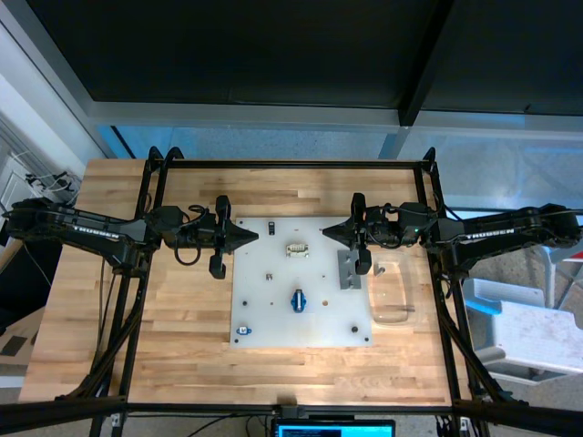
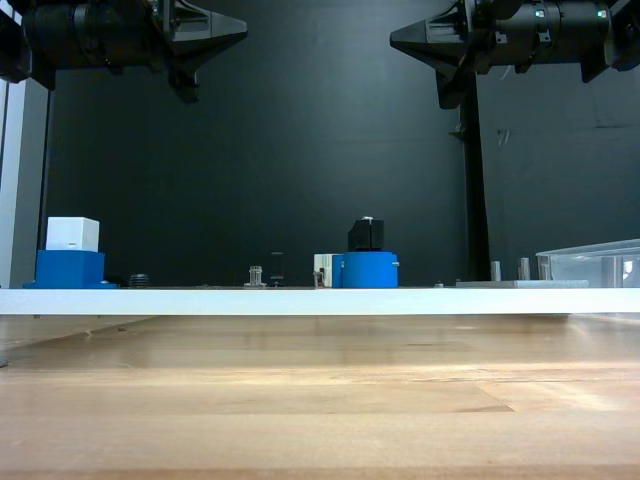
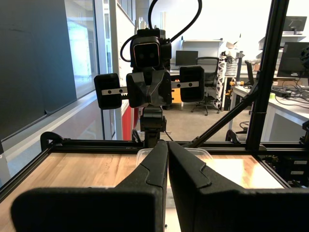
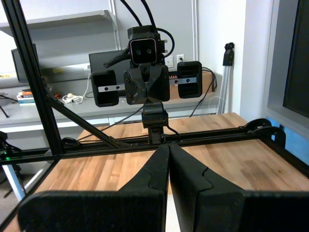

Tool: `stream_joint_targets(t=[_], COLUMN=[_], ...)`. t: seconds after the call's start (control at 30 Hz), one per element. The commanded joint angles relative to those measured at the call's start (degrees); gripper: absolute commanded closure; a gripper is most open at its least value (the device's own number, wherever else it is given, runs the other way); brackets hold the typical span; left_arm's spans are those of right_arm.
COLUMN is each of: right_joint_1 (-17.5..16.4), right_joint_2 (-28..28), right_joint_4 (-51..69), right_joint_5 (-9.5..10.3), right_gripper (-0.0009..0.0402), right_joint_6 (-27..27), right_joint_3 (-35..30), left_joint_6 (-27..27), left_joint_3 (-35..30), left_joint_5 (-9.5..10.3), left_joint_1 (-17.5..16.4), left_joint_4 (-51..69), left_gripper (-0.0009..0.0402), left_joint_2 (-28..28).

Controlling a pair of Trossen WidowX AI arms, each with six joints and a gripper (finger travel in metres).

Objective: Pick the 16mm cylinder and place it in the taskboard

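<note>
Presently: left gripper [image 1: 254,235], fingers pressed together on nothing, hovering high over the taskboard's left edge, tip pointing inward. Taskboard [image 1: 273,314], flat on the table [image 1: 173,337], centre. Blue part [image 1: 298,299], mid-board. Right gripper [image 1: 326,232], fingers likewise clenched and empty, high over the board's right half, facing the left one. Grey block [image 1: 349,270], at the board's right edge, two pegs [image 2: 523,268] upright on it; which is the 16mm cylinder, cannot tell. Clear tray [image 1: 399,319], just beside the board, right
</note>
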State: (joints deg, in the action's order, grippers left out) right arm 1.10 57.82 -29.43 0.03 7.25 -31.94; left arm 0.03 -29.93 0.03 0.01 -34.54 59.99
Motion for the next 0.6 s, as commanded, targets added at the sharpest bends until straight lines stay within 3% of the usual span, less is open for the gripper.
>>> stream_joint_targets(t=[0.03, 0.6], right_joint_1=[0.0, -0.5], right_joint_2=[0.0, 0.0], right_joint_4=[3.7, 39.9], right_joint_5=[-0.02, -0.02], right_gripper=[0.0393, 0.0393], right_joint_6=[0.9, 1.2], right_joint_3=[-1.6, -13.4], left_joint_6=[0.0, 0.0], left_joint_3=[0.0, 0.0], left_joint_5=[-0.02, -0.02], left_joint_1=[0.0, 0.0], left_joint_4=[0.0, 0.0], left_gripper=[0.0393, 0.0393], left_joint_2=[0.0, 0.0])
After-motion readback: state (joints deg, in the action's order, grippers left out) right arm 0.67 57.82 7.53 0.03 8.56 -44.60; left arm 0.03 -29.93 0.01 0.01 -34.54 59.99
